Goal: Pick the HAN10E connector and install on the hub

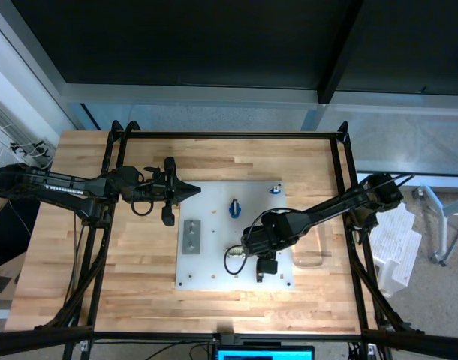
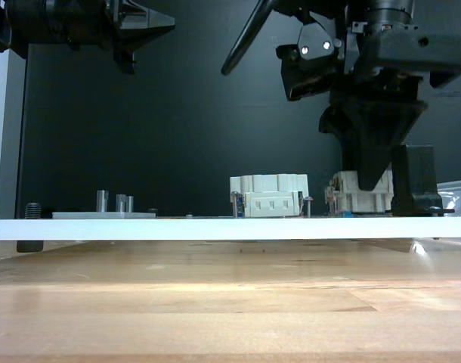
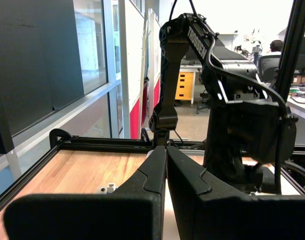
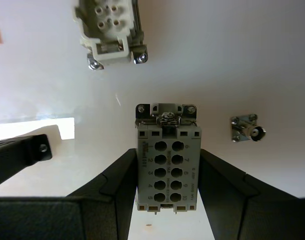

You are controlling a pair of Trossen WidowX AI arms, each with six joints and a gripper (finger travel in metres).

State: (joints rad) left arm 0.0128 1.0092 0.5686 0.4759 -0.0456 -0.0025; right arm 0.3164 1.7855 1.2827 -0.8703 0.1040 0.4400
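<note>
Nearest the front edge of the worktop (image 1: 139, 300), on the white plate (image 1: 206, 279), the HAN10E connector (image 4: 167, 172) is being grasped by the right hand (image 4: 167, 155). Its two fingers (image 4: 120, 180) are being pressed against the long sides of the block, and the ten dark contact holes are being left uncovered between them. In the low view the block is being shown down at plate level, so it is being judged as not yet lifted, or barely so.

Beside it, near but not touching, the hub (image 4: 110, 35) is being shown fixed to the plate, with its own sockets open and nothing seated in them. The picking step is therefore being judged as under way, and the installing step as not yet begun. The lift, the carry across to the hub, the lining-up and the pressing home are all being left to do.

Farther back on the plate, the grey metal block (image 1: 191, 235) and the blue part (image 1: 235, 208) are being left alone. Farthest away, over the bare wood at the left, the left hand (image 3: 165, 152) is being held high and off the plate. It is clenched on nothing, with its fingers meeting along one line in its own wrist view, and it is being judged as parked.
</note>
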